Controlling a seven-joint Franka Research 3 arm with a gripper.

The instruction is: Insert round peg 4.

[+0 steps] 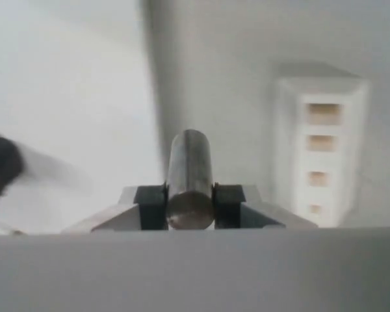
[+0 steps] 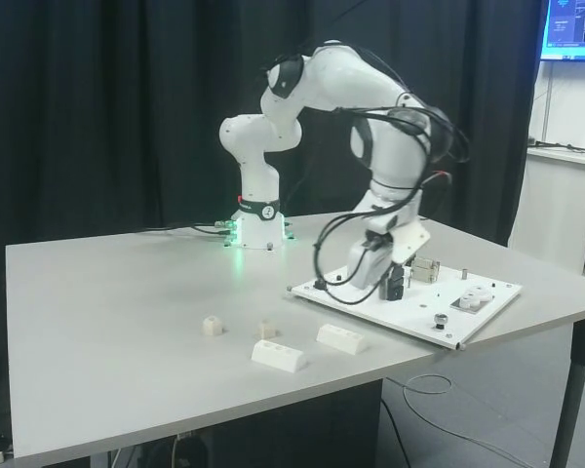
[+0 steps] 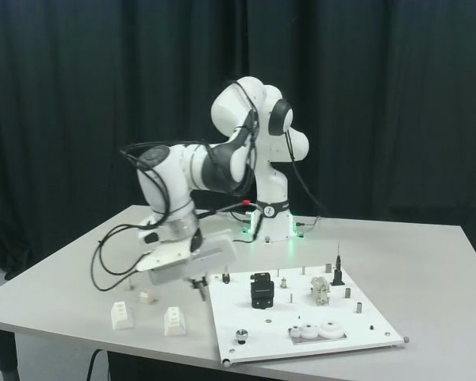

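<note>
Pinching a grey metal round peg [image 1: 190,179] tight, the claw [image 1: 190,207] hung above the grey table [image 2: 117,312] by the white board's [image 3: 238,317] edge.

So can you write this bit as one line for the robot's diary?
gripper: shut on round peg | position: beside white board's edge | peg: not yet inserted

I see the glossy white jointed robot arm [image 2: 370,88] with black cables, its base ringed in green light [image 2: 256,234], on a plain grey table [image 2: 107,292]. White flat assembly board [image 3: 301,317]; black pleated curtain [image 3: 103,95].
</note>
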